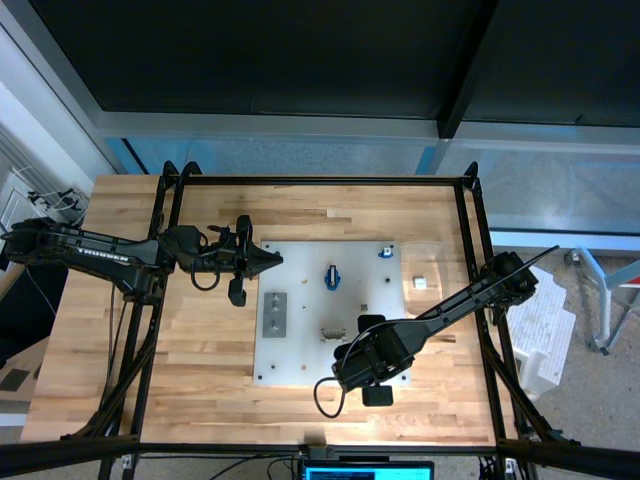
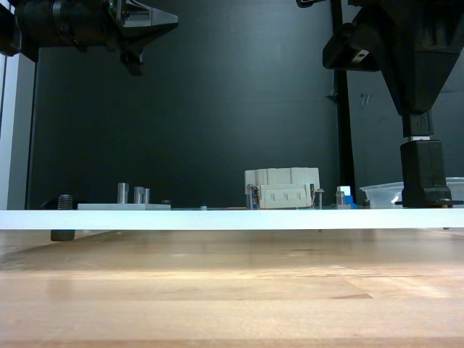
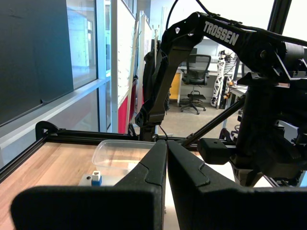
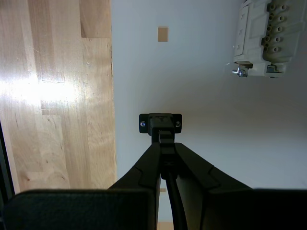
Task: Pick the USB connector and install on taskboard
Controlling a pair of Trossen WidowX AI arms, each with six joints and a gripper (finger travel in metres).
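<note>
High view: we see the large white square taskboard point(image 1: 300, 360) on a wooden table point(image 1: 110, 330), with the left gripper point(image 1: 270, 260) above its far-left corner. Low view: the right gripper point(image 2: 418, 134) grasps the black USB connector point(image 2: 423, 163), upright on the board. Left wrist: it is clenched, empty, an office beyond. Right wrist: the connector's tip is hidden at the small black socket point(image 4: 145, 120).

A wooden table point(image 1: 80, 350) stands before a dark wall point(image 1: 270, 50).

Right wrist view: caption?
Right gripper holds black USB connector at socket on flat white taskboard; left gripper shut above its edge.
</note>
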